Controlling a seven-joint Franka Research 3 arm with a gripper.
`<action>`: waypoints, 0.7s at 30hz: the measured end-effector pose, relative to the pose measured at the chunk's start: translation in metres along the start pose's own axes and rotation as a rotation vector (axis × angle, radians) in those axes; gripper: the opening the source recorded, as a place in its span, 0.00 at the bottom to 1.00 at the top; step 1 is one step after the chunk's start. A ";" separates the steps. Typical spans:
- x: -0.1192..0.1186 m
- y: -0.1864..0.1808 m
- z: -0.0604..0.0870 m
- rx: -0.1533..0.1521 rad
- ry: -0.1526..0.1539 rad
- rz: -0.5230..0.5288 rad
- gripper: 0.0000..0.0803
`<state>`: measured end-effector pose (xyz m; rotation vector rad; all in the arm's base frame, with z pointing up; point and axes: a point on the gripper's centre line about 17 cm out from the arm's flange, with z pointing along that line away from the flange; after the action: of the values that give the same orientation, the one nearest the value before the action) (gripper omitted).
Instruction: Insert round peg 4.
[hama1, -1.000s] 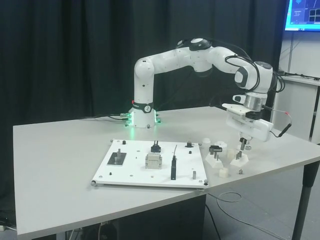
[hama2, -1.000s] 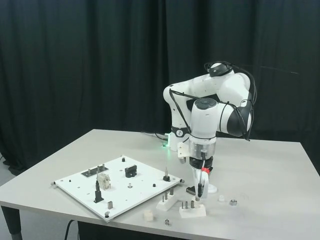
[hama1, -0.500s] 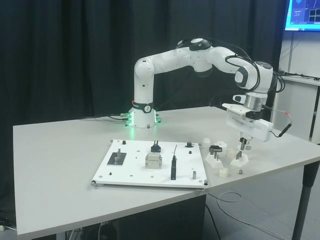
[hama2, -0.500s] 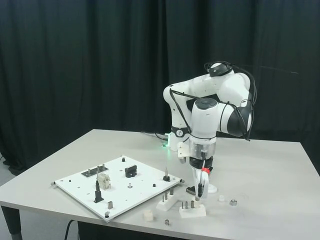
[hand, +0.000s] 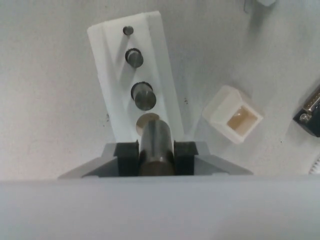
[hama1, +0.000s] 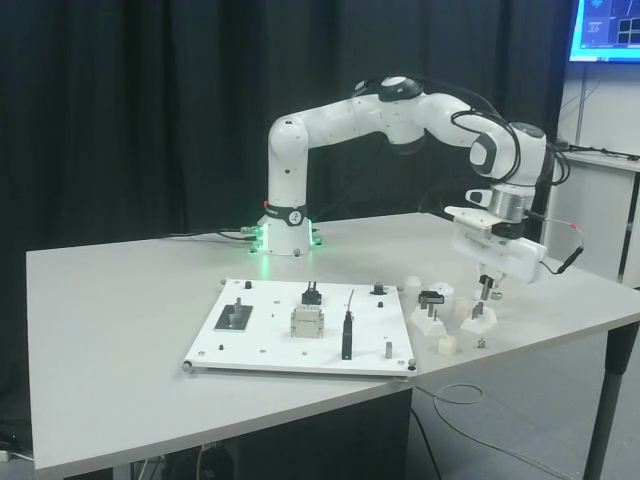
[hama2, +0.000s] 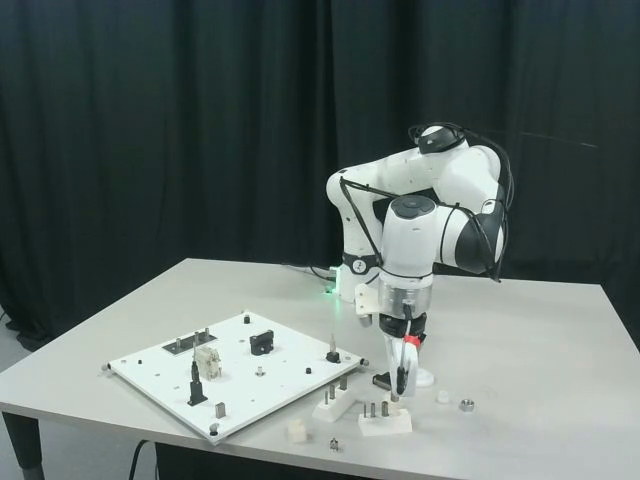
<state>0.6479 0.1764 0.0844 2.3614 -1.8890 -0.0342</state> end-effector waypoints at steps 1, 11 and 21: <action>0.000 0.000 0.000 0.000 0.001 -0.001 0.18; 0.004 0.001 -0.003 -0.005 0.022 -0.001 0.18; 0.022 0.024 -0.016 -0.077 0.067 0.023 0.18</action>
<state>0.6313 0.1512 0.1040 2.2617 -1.8506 -0.0250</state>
